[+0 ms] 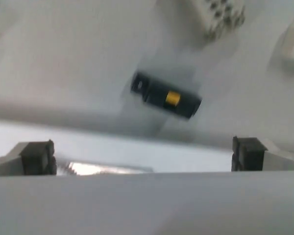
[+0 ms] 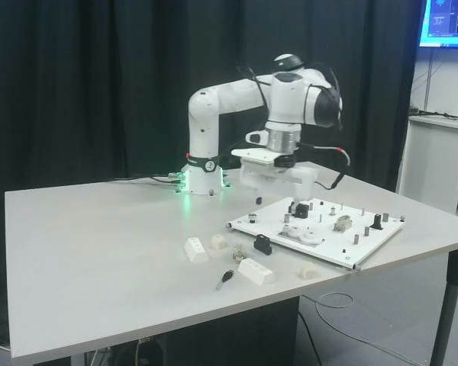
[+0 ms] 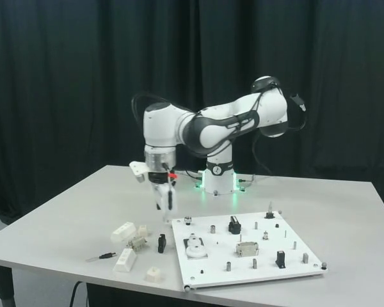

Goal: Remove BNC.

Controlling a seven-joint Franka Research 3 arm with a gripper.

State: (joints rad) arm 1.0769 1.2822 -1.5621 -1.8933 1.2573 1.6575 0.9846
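Pincer (image 1: 142, 155): fingers spread wide, nothing held, poised above the white board's (image 3: 256, 272) corner. BNC (image 1: 165, 95): black cylinder, blurred, lying loose on grey tabletop (image 2: 99, 244) below. Neighbouring white parts partly cut off.

Black curtains (image 3: 70, 83) hang behind the grey table (image 2: 84, 244); a white cabinet (image 2: 431, 156) stands beside it.

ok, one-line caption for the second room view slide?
White Franka arm holds its hand above the grey table, beside the white board.
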